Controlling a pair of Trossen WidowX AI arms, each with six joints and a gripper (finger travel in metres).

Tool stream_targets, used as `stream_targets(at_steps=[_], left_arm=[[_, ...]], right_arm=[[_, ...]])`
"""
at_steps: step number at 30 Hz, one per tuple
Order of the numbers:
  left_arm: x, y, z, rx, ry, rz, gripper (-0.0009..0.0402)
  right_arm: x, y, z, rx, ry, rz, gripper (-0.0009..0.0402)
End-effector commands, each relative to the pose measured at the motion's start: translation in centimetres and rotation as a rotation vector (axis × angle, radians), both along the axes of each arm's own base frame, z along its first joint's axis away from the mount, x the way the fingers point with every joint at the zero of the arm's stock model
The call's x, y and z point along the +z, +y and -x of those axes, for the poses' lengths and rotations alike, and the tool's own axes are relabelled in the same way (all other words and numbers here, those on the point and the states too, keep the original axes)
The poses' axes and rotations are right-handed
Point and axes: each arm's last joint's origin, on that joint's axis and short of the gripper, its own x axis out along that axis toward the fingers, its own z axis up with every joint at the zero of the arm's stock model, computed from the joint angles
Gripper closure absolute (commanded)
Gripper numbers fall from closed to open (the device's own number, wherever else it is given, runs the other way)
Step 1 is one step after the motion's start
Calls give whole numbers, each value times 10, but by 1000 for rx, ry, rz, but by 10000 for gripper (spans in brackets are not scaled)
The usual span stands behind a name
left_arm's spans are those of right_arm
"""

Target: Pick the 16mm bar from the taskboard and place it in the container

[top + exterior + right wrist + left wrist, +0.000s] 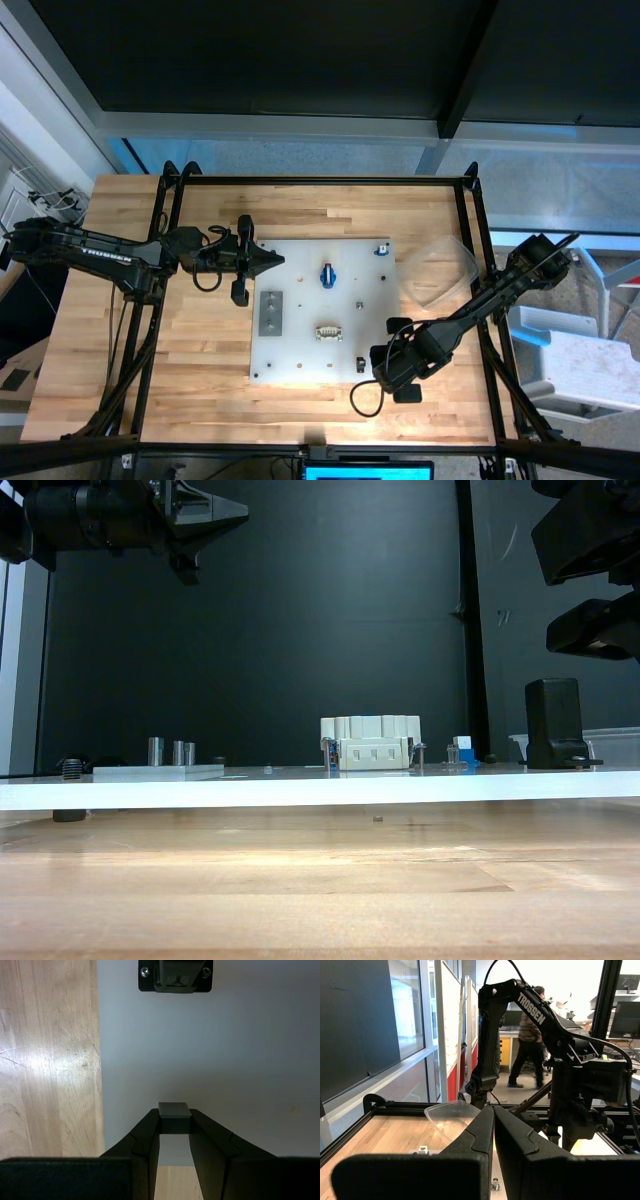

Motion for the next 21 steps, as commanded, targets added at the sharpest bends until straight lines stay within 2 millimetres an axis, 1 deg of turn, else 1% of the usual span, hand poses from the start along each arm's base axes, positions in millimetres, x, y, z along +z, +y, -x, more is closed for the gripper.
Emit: stream_targets(at_steps=[1,5,11,21], left_arm=[[0,0,0,0,0,0,393],[0,0,0,0,0,0,393],[0,0,0,0,0,0,393],[0,0,0,0,0,0,393]], right_arm=[[0,0,0,-1,-1,3,369],[0,0,0,-1,-1,2,379],[1,0,0,-1,-3,0,379],[13,0,1,1,-34,-22,380]])
